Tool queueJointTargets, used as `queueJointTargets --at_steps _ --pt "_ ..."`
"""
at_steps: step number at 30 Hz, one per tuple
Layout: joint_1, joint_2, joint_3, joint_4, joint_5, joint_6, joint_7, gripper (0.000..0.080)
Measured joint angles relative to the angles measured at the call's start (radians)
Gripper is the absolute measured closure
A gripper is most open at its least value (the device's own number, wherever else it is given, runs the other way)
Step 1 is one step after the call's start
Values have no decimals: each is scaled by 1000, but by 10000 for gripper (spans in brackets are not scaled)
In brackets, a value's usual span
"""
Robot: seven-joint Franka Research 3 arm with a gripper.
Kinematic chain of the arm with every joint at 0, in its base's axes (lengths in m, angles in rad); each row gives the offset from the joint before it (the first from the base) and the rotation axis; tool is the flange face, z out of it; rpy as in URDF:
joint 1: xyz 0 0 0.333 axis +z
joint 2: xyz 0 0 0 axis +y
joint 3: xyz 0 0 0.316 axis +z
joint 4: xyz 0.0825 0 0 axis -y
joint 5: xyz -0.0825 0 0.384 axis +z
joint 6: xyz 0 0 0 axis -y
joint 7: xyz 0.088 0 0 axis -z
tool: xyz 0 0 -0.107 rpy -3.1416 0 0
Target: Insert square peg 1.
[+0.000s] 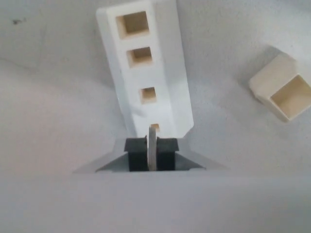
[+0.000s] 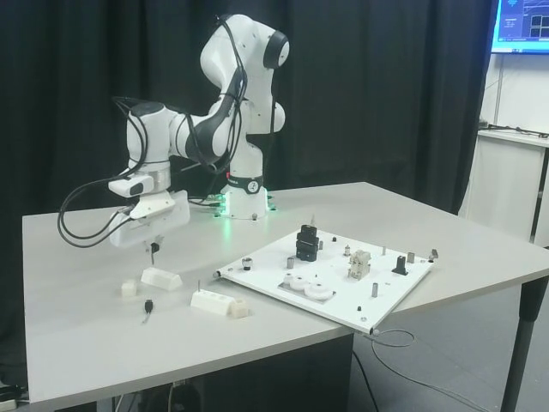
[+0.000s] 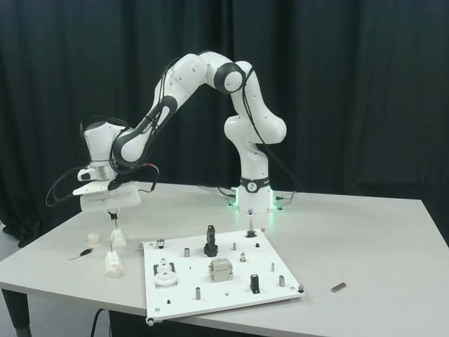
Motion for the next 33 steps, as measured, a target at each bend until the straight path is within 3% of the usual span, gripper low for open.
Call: queueJointTargets --at_steps 25,33 --pt "4 -21 -7 12 0 -28 8 767" --pt "34 -44 -5 16 25 -55 29 767"
